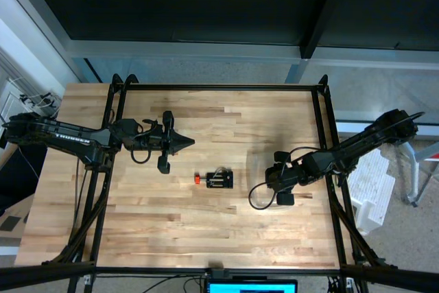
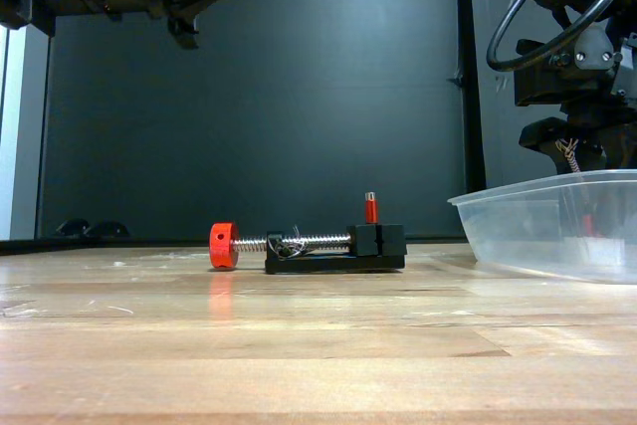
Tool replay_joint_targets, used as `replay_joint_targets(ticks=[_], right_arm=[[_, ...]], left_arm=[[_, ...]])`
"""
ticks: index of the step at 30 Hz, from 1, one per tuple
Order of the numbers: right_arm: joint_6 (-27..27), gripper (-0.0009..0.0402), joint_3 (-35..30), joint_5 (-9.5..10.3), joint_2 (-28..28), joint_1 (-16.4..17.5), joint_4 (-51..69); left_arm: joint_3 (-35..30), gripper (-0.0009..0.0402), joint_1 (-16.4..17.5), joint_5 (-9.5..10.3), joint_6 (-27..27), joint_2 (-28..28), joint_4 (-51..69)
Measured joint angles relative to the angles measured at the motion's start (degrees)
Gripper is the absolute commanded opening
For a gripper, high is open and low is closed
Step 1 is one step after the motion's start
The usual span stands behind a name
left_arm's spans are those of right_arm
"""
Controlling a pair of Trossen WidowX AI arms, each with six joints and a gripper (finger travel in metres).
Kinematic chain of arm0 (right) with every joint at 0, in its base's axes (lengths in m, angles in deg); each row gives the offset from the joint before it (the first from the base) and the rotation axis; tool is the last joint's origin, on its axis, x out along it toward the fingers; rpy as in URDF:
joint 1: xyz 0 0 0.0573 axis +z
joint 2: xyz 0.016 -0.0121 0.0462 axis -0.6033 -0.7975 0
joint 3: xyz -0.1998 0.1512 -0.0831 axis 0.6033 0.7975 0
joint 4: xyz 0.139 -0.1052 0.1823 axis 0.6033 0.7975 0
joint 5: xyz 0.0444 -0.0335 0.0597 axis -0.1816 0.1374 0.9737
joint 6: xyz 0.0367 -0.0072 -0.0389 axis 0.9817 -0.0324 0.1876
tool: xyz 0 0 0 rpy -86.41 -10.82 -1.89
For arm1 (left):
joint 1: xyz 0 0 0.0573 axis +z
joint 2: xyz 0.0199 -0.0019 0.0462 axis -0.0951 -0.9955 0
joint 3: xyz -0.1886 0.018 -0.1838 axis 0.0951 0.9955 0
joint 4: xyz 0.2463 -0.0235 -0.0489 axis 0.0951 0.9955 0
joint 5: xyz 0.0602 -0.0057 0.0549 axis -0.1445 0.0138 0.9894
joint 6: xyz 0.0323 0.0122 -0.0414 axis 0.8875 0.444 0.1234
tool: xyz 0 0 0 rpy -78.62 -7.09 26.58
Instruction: Pick the RCA connector and install on taskboard
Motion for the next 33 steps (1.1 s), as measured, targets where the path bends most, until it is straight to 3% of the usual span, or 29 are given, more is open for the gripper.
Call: replay_joint_targets(ticks=[12,33], right_arm=[[0.0,0.0081,0.0,0.28,0.0,0.3,-0.3],[0.0,0.0019,0.0,0.24,0.3,0.4,-0.2]], left_arm=[[0.0,0.0000,0.0,0.00,0.0,0.0,0.0],[0.0,0.0000,0.0,-0.02,0.0,0.0,0.0]])
